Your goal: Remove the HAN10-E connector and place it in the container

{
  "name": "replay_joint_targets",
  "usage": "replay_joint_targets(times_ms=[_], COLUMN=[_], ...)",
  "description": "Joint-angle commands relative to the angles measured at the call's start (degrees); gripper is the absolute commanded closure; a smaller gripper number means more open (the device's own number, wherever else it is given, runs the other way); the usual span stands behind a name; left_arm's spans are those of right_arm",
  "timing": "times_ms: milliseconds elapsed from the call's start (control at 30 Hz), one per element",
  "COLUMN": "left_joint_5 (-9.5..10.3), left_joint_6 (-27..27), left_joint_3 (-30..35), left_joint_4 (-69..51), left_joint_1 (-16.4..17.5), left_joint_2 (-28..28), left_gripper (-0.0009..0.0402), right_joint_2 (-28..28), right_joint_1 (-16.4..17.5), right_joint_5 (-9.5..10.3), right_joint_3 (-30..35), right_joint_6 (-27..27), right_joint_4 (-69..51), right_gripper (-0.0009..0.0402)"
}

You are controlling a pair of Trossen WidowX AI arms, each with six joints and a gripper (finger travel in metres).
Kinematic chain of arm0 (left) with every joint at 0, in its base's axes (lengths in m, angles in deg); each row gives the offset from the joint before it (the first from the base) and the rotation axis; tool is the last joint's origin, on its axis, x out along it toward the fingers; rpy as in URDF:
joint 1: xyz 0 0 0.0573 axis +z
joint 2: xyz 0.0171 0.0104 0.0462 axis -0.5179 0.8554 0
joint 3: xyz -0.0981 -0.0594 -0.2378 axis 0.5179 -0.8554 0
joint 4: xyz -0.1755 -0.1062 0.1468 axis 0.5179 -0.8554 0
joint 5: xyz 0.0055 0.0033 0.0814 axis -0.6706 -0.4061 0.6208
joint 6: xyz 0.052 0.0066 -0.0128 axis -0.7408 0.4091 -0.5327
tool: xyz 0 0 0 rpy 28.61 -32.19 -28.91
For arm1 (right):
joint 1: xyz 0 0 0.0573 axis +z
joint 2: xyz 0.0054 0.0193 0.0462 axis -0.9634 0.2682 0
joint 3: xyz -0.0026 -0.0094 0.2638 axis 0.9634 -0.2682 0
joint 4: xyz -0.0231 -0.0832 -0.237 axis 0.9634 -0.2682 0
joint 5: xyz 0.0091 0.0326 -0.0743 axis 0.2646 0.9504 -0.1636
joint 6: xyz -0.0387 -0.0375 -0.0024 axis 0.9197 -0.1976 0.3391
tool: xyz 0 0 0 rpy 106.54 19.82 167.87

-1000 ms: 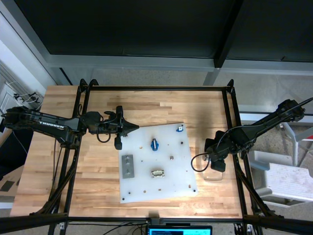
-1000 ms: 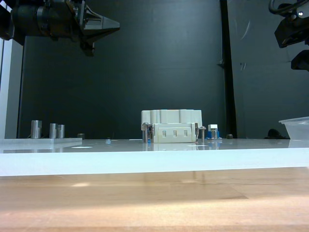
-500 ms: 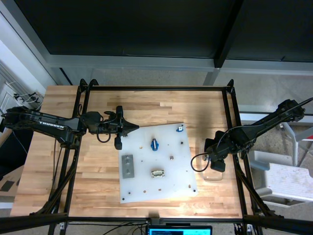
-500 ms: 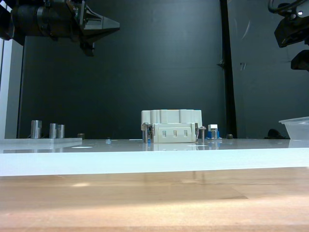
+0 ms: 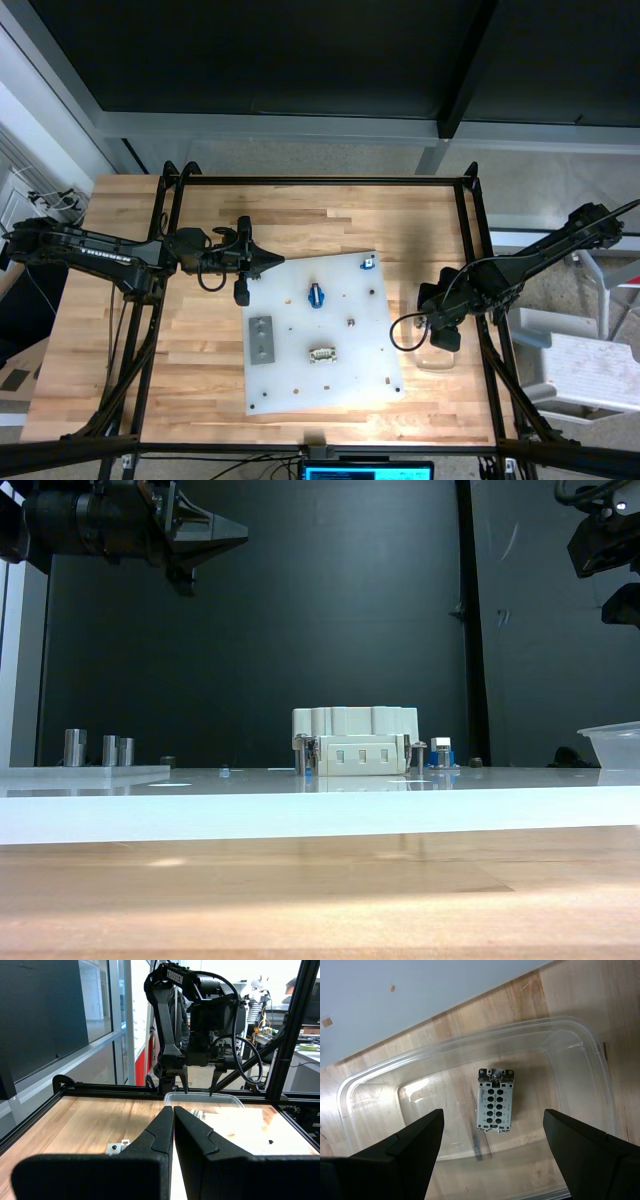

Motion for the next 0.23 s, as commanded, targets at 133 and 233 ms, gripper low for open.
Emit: replay_joint_targets(times_ms=[133,233], left_joint_5=[0.0,0.0], left_joint_6=[0.0,0.0], left_joint_3=[0.0,0.0], left_joint_4=[0.0,0.0], left_joint_1=[0.0,0.0], left_joint_2=[0.0,0.0], left_gripper=[0.0393,0.0393], right_joint_2=[0.0,0.0], right_joint_1=[0.0,0.0], right_joint_5=[0.0,0.0], right_joint_3=[0.0,0.0], right_joint_6=[0.0,0.0], right_joint_4=[0.2,0.6], right_gripper=[0.0114,0.0114])
